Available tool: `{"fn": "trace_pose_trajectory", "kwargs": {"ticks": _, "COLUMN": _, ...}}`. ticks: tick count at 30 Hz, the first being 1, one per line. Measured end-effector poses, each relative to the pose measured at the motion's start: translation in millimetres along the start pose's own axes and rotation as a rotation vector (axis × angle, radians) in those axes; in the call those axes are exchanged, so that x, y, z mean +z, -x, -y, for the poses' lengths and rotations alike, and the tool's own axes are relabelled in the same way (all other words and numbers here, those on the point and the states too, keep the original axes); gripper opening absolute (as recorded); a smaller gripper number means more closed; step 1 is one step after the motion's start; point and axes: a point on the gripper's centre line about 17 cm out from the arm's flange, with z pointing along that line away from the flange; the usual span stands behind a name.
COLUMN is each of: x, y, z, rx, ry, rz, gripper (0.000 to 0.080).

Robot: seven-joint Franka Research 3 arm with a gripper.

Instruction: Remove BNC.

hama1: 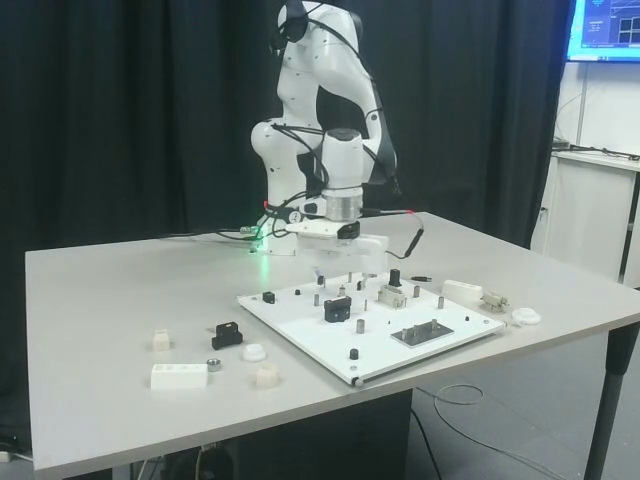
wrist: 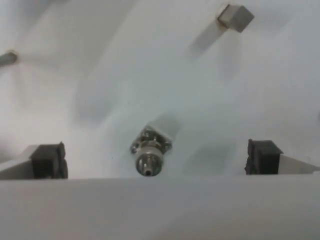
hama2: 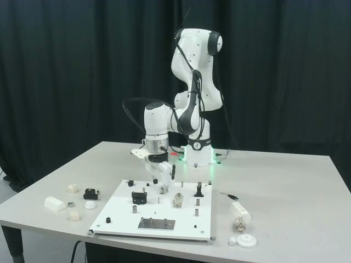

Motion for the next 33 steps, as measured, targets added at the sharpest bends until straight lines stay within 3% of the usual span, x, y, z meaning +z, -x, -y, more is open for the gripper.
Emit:
{"fn": "trace_pose_trajectory", "kwargs": {"ticks": 22, "x": 16.2, "y": 12.7, "z": -4.0, "rx": -0.034, "ry": 0.026, "rz": 0.000, "gripper": 0.0800}}
{"fn": "trace_pose_trajectory", "kwargs": {"ticks": 33, "x": 17.5, "y": 11.1, "z": -0.1, "rx": -0.042, "ry": 0.018, "rz": -0.018, "gripper": 0.0800}}
